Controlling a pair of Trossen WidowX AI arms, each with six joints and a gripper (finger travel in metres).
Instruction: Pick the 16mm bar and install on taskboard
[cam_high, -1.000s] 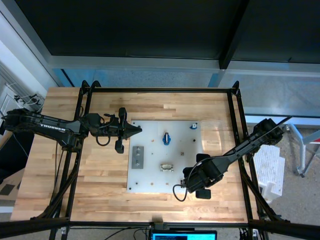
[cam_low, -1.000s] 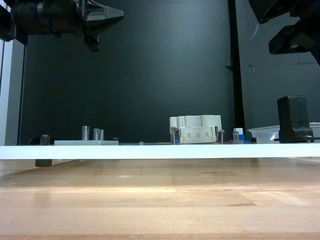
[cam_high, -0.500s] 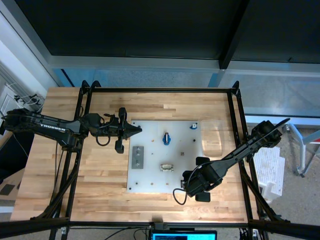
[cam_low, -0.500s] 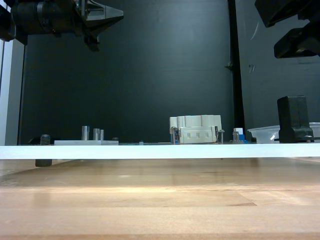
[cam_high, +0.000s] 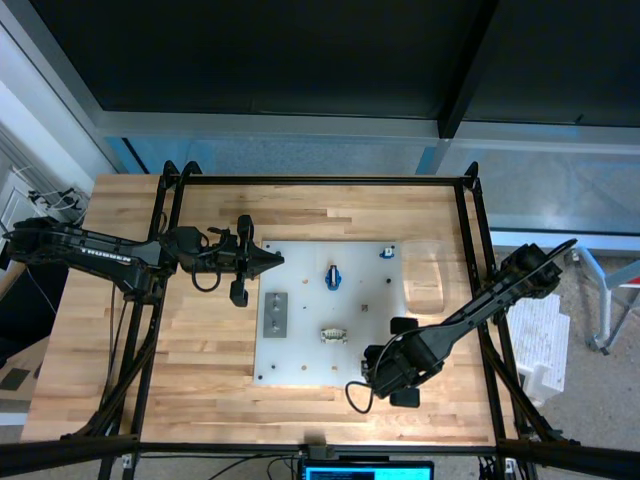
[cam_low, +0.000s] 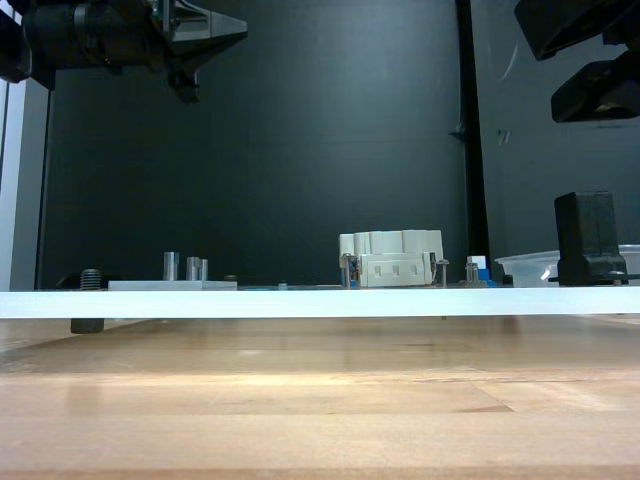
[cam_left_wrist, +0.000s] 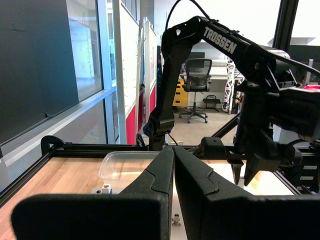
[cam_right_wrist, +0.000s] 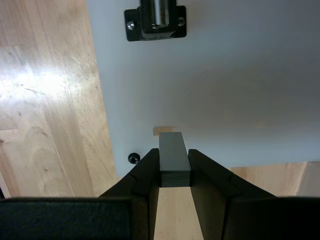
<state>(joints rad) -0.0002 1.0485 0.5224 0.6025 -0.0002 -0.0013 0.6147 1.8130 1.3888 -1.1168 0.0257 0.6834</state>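
The right gripper (cam_right_wrist: 174, 164) clamps the 16mm bar (cam_right_wrist: 174, 155) between its fingers, over the taskboard (cam_right_wrist: 225, 75) at its near right corner — the left gripper (cam_high: 272, 260), fingers pressed together, hangs above its left edge.

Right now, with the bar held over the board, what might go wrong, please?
The right pincer holds the 16mm bar jutting forward above the taskboard near its corner; touching down could tilt it. The small tan opening ahead lies near the board's edge, so a miss may jam. The left pincer, shut, hangs parked over the far-left edge.
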